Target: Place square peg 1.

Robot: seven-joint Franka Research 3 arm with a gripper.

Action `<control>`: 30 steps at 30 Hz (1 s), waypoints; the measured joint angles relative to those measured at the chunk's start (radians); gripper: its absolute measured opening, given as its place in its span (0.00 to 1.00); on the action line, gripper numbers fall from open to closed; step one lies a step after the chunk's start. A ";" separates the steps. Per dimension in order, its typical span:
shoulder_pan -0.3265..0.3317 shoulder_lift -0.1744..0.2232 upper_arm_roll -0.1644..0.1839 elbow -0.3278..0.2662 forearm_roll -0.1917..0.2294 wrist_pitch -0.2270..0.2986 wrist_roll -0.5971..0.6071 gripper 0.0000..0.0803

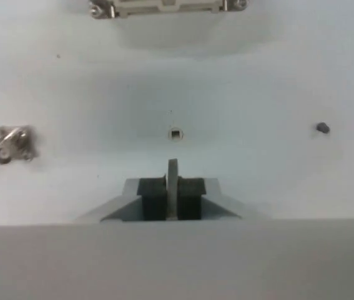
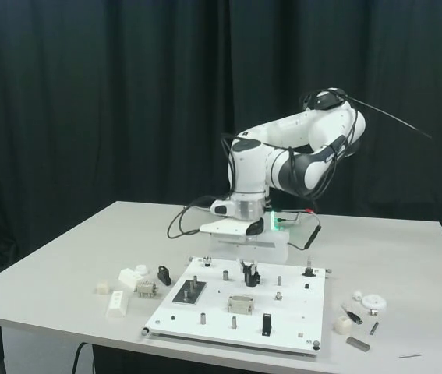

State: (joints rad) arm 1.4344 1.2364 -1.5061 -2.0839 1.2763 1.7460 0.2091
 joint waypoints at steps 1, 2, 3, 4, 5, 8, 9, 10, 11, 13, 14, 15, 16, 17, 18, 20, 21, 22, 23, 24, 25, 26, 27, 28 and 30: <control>0.002 0.000 -0.007 0.001 -0.003 -0.007 0.001 0.04; 0.003 0.000 -0.012 0.003 -0.005 -0.011 0.001 0.04; 0.004 0.000 -0.017 0.004 -0.007 -0.014 0.002 0.04; 0.004 0.000 -0.021 0.005 -0.008 -0.015 0.002 0.04; 0.005 0.000 -0.023 0.005 -0.008 -0.016 0.002 0.04; 0.005 0.000 -0.027 0.007 -0.008 -0.017 0.002 0.04; 0.005 0.000 -0.028 0.007 -0.008 -0.017 0.002 0.04; 0.005 0.000 -0.028 0.007 -0.008 -0.017 0.002 0.04; 0.005 0.000 -0.028 0.008 -0.008 -0.017 0.002 0.04; 0.005 0.000 -0.028 0.008 -0.008 -0.016 0.002 0.04; 0.005 0.000 -0.028 0.008 -0.008 -0.016 0.002 0.04; 0.005 0.000 -0.028 0.008 -0.008 -0.015 0.002 0.04; 0.005 0.000 -0.028 0.008 -0.009 -0.014 0.002 0.04; 0.005 0.000 -0.028 0.008 -0.010 -0.012 0.002 0.04; 0.004 0.000 -0.028 0.008 -0.012 -0.010 0.002 0.04; 0.002 0.000 -0.028 0.008 -0.021 -0.006 0.002 0.04; 0.001 0.001 -0.028 0.008 -0.029 -0.004 0.002 0.04; -0.001 0.001 -0.028 0.008 -0.036 -0.002 0.001 0.04; -0.002 0.001 -0.028 0.008 -0.043 0.001 0.001 0.04; -0.005 0.001 -0.028 0.007 -0.051 0.005 -0.001 0.04; -0.007 0.001 -0.028 0.007 -0.059 0.010 -0.002 0.04; -0.010 0.001 -0.028 0.006 -0.068 0.015 -0.005 0.04; -0.013 0.001 -0.028 0.004 -0.078 0.020 -0.008 0.04; -0.017 0.001 -0.028 0.002 -0.088 0.027 -0.013 0.04; -0.025 0.001 -0.029 -0.003 -0.107 0.039 -0.028 0.04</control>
State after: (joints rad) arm 1.4099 1.2372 -1.5347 -2.0874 1.1689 1.7848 0.1815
